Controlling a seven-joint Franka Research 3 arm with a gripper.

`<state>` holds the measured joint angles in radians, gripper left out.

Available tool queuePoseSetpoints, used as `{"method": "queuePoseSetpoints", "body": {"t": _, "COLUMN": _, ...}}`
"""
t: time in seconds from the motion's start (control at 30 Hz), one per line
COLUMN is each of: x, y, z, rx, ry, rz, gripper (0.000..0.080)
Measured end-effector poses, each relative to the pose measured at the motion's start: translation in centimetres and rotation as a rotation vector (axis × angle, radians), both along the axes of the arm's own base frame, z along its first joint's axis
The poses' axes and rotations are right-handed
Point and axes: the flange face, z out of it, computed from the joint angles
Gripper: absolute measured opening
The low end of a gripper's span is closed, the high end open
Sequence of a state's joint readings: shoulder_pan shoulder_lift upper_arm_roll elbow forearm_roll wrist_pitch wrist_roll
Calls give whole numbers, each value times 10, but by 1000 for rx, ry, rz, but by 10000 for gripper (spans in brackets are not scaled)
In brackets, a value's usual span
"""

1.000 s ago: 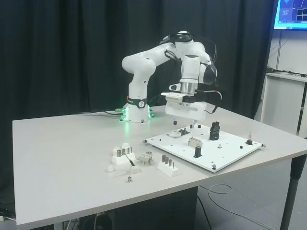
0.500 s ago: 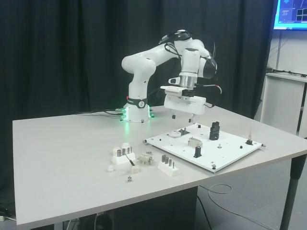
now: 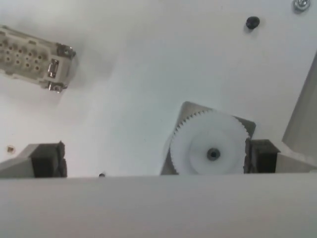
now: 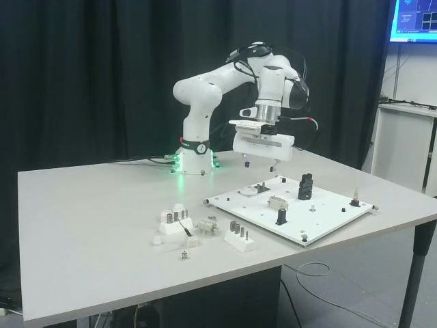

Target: Pick round peg 4.

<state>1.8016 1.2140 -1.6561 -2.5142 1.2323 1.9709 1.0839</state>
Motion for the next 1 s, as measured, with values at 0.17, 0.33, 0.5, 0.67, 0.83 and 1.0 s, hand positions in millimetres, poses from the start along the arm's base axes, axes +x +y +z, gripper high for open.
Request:
{"method": "queuePoseSetpoints", "body": {"t": 0.17, "x": -1, "y": -3, "z": 3, "rx": -2, "ry": -2, "rz": 32, "gripper": 800}}
{"method": "queuePoseSetpoints", "body": {"t": 0.33, "x": -2, "y": -9, "z": 7, "rx": -2, "ry": -6, "rz": 53, "gripper": 800}}
{"method": "queuePoseSetpoints", "body": {"t": 0.5, "x": -3, "y": -15, "z": 12, "rx": 1, "ry": -10, "rz": 67, "gripper": 800}}
{"method": "queuePoseSetpoints", "body": {"t": 0.67, "x": -3, "y": -20, "z": 15, "rx": 8, "ry": -9, "rz": 70, "gripper": 800}}
{"method": "queuePoseSetpoints", "body": {"t": 0.83, "x": -3, "y": -23, "z": 17, "rx": 12, "ry": -10, "rz": 70, "gripper": 800}}
{"method": "queuePoseSetpoints", "body": {"t": 1.0, "x": -3, "y": -25, "z": 17, "rx": 10, "ry": -9, "rz": 80, "gripper": 800}}
